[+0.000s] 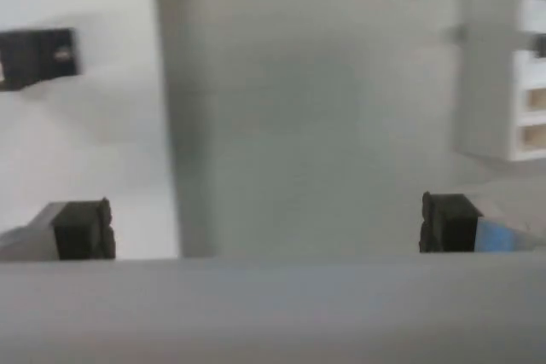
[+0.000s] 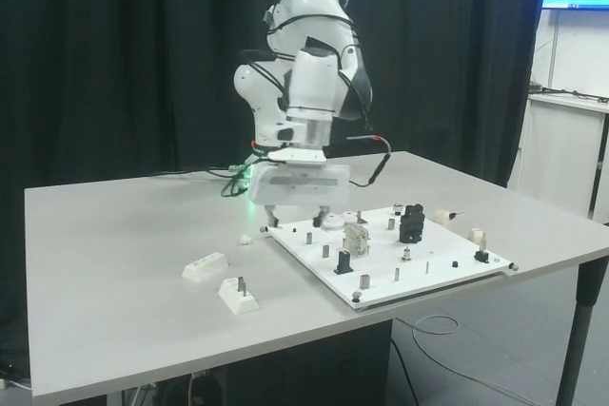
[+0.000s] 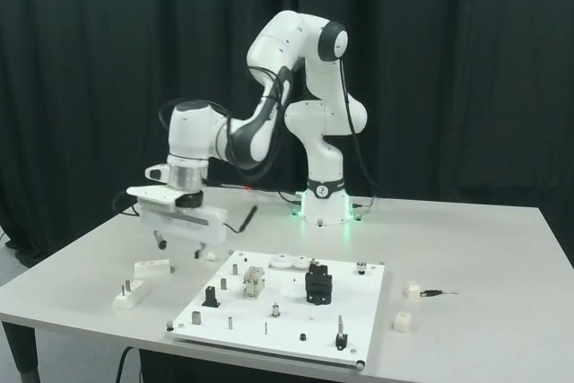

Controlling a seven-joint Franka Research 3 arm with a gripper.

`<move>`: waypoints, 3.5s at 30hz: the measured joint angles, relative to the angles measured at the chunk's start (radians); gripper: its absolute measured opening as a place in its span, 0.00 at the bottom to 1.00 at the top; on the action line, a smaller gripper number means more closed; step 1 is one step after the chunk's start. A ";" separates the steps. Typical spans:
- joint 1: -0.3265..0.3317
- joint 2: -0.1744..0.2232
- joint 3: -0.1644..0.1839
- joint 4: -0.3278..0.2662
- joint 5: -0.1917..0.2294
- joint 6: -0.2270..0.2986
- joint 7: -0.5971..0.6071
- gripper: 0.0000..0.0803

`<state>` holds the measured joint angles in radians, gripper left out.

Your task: Pick square peg 2.

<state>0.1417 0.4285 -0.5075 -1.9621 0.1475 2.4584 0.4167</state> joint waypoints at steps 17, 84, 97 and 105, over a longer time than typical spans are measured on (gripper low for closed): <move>-0.114 0.031 0.002 0.097 0.016 -0.039 -0.114 1.00; -0.279 0.351 0.069 0.391 0.197 -0.113 -0.327 1.00; -0.279 0.358 0.069 0.398 0.198 -0.113 -0.339 0.85; -0.280 0.368 0.069 0.407 0.199 -0.114 -0.341 0.62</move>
<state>-0.1383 0.7963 -0.4382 -1.5553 0.3462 2.3447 0.0761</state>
